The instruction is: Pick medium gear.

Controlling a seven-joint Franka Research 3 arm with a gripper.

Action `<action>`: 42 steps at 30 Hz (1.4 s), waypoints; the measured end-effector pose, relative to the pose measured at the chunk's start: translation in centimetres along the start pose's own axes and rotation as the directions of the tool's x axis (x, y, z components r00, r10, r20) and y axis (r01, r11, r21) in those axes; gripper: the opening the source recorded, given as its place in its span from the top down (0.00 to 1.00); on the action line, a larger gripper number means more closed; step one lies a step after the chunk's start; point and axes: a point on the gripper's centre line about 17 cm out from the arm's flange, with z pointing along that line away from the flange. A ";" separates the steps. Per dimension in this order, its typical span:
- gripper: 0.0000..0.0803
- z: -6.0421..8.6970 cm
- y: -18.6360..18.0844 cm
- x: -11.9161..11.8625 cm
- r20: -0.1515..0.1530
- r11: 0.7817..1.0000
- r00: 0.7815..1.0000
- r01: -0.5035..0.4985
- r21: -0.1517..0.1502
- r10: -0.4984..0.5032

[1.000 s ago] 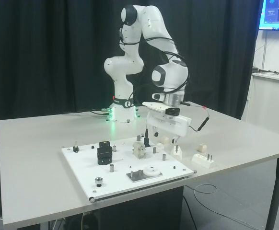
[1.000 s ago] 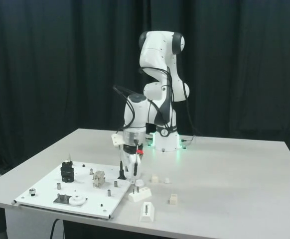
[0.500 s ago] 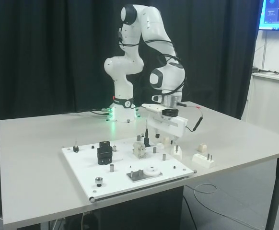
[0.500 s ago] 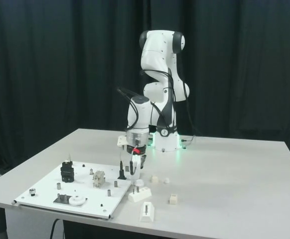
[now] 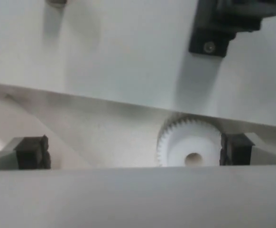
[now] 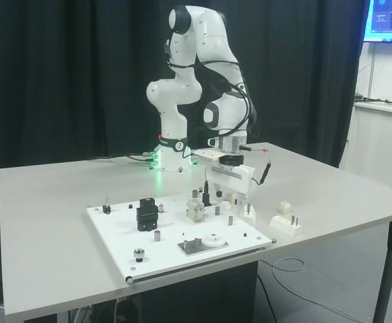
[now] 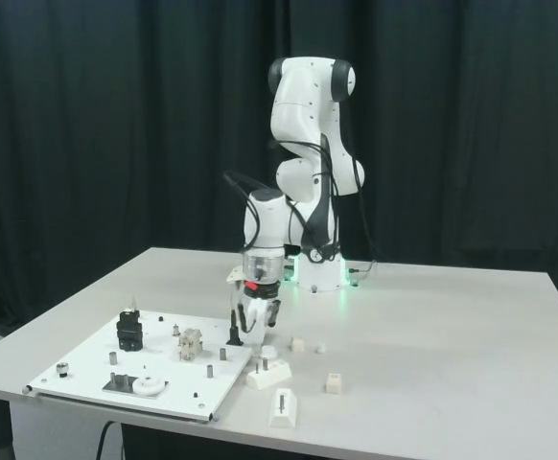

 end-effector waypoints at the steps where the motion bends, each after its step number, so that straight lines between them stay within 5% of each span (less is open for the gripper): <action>1: 0.00 0.0 0.1 0.0 0.001 1.000 1.000 -0.003 0.000 0.003; 23: 0.00 0.9 2.0 -2.0 0.022 0.999 0.999 0.034 -0.039 -0.033; 42: 0.00 1.2 2.1 -2.4 0.027 0.998 0.999 0.042 -0.039 -0.041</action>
